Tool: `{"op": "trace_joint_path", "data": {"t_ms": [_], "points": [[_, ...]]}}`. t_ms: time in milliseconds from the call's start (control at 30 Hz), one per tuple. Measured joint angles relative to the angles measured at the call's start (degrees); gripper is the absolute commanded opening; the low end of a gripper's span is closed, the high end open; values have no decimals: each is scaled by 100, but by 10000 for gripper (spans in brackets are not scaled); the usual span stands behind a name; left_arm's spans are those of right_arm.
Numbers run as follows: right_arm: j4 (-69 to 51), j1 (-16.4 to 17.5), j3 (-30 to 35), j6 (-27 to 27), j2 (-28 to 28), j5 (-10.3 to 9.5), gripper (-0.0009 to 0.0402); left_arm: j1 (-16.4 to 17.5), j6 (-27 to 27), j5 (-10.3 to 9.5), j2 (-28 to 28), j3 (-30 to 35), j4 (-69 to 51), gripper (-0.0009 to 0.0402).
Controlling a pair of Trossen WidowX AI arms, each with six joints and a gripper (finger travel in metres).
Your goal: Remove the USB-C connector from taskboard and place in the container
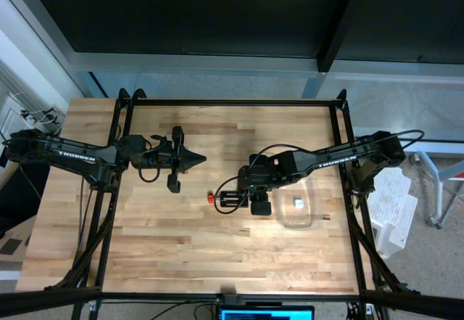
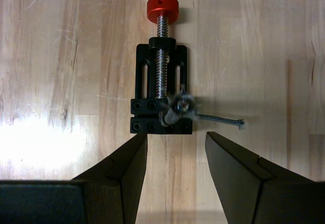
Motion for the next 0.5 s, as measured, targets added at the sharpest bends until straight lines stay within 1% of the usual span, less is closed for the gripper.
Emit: {"op": "trace_joint_path", "data": {"t_ms": [233, 500], "points": [[-72, 11, 227, -116, 302, 0, 158, 0, 0, 0, 0, 0, 0, 0], [-57, 22, 243, -140, 337, 0, 158, 0, 0, 0, 0, -2, 0, 0]]}}
